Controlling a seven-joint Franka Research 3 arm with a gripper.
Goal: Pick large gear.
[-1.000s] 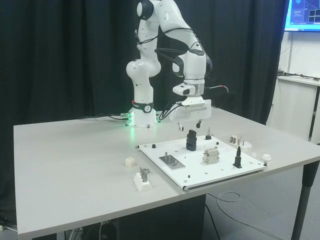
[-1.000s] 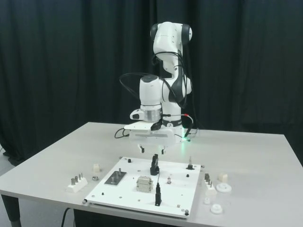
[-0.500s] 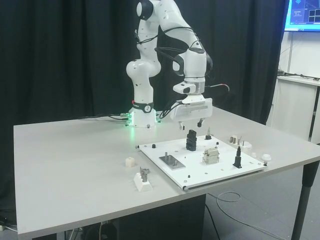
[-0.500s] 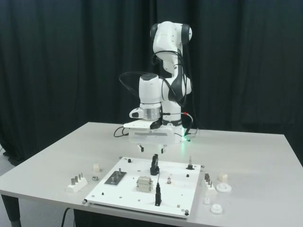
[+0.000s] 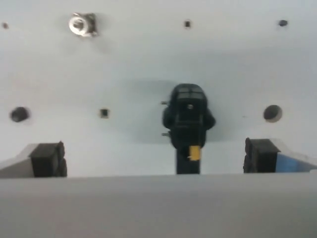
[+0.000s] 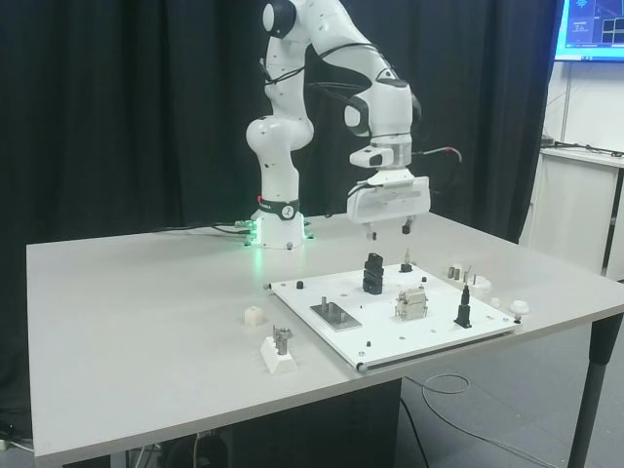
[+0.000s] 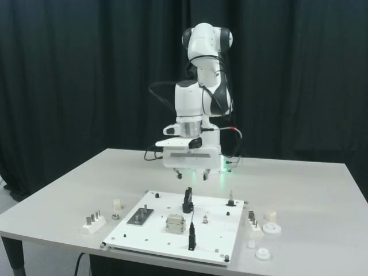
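Above the white board, at its far edge: we see our tool (image 6: 388,231) hanging in the air, clear of every part.
Tool state: we hold nothing; the two black fingertips (image 5: 47,159) stand wide apart with only the board between them, so the tool is released.
Arm: our white arm (image 7: 202,69) rises from its base at the far side of the grey bench (image 6: 146,312) and bends forward over the board.
Board: the white board (image 7: 172,238) lies flat on the bench near the front edge, carrying several small fixtures.
Directly below the tool: a black upright connector (image 5: 188,119) stands on the board, seen between the fingertips in the wrist view and not touched by them.
Same connector in the room views: it stands near the board's far edge (image 7: 186,200), with open air between it and the tool.
Large gear: we take it to be the white toothed disc (image 7: 272,229) lying flat on the bench just off the board, at about 3 o'clock from the board's middle in the second room view, well apart from the tool.
Near the gear: a smaller white round part (image 7: 263,253) lies toward 6 o'clock from it, also on the bench.
Other side of the board: a white block with grey pegs (image 7: 92,223) sits on the bench at about 9 o'clock.
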